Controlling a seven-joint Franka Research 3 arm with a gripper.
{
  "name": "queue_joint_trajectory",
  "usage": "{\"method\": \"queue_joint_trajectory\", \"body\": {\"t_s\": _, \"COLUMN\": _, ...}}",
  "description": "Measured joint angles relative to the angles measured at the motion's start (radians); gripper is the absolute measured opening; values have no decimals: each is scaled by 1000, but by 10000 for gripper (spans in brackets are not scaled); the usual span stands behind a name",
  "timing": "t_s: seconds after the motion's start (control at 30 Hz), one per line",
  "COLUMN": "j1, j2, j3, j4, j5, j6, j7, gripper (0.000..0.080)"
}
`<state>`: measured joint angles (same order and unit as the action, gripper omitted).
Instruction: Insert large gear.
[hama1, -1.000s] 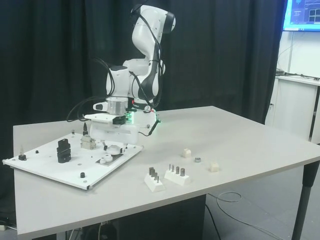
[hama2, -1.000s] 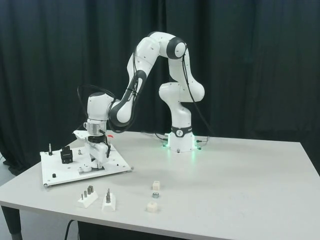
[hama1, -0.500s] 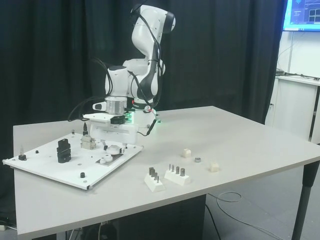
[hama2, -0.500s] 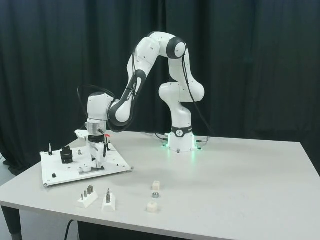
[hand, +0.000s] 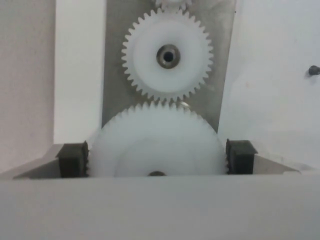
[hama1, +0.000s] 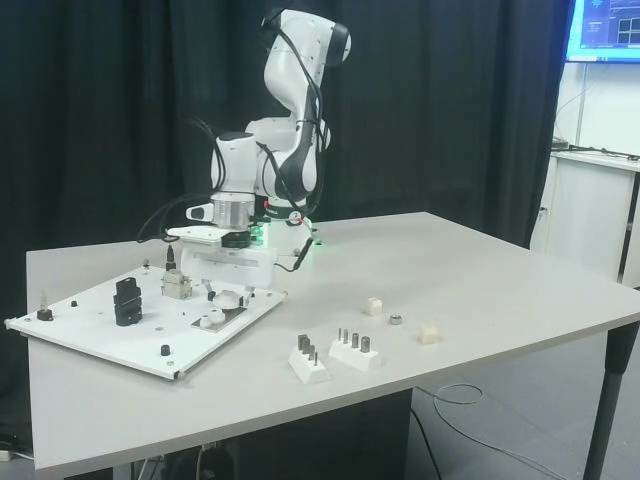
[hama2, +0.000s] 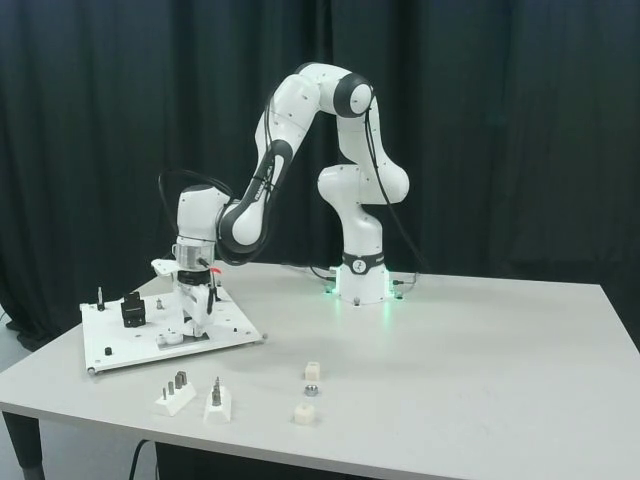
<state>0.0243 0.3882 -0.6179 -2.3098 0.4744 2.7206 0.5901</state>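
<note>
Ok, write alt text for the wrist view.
A large white gear sits between the gripper's two black fingertips, its teeth meeting a smaller white gear already seated on a grey plate.

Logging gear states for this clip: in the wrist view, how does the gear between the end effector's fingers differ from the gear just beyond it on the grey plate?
The large gear is broader than the mounted gear. The large gear is clamped at its sides by the black fingers of the end effector; the mounted gear stands free. The mounted gear shows whole, its hub on a metal shaft; the large gear's lower half is hidden. Both are white and toothed, and their teeth nearly meet.
</note>
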Motion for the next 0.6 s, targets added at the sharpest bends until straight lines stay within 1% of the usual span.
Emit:
{"method": "queue_joint_trajectory", "body": {"t_s": 0.43, "j1": 2, "j2": -1, "j3": 0, "j4": -4, "j5": 0, "j6": 10, "j7": -57, "gripper": 597}}
{"method": "queue_joint_trajectory", "body": {"t_s": 0.6, "j1": 2, "j2": -1, "j3": 0, "j4": -5, "j5": 0, "j6": 11, "j7": -106, "gripper": 597}}
